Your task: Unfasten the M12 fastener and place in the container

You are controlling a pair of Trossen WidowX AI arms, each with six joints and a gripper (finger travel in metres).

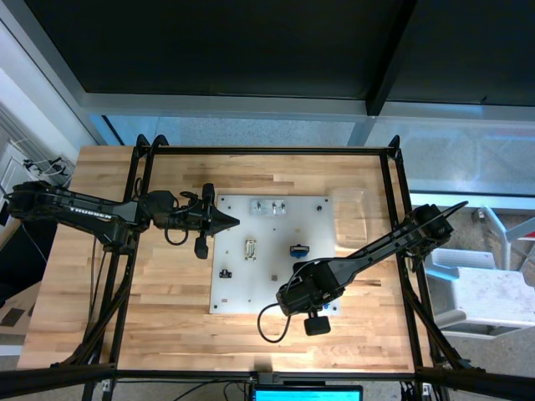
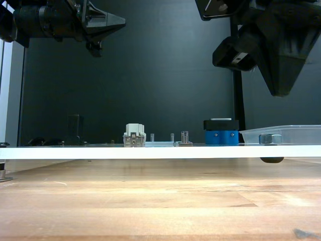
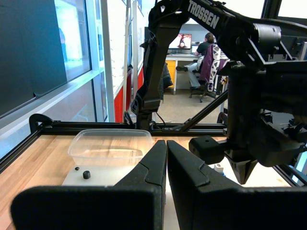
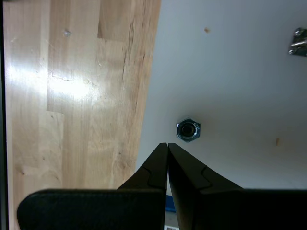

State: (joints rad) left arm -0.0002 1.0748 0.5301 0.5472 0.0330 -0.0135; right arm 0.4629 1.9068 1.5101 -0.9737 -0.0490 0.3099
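Note:
The small silver M12 nut [image 4: 188, 130] sits on the white board [image 4: 240, 72], low on its stud with no ribs showing. In the low view the nut [image 2: 271, 138] stands in front of the clear container [image 2: 296, 133]. From above, the container [image 1: 355, 219] lies on the wood right of the board and looks empty, while the right arm [image 1: 305, 291] hides the nut. My right gripper [image 4: 167, 144] is shut with nothing between its fingers, hanging well above the nut [image 2: 280, 93] and just short of it. My left gripper [image 1: 230, 221] is shut, held high at the board's left edge.
A blue connector [image 1: 298, 250] and a grey-white connector [image 1: 250, 249] stand mid-board, with silver posts [image 1: 267, 206] at the far side. A black post [image 3: 86, 174] stands near the container [image 3: 110, 146]. Black frame rails [image 1: 393, 209] border the table.

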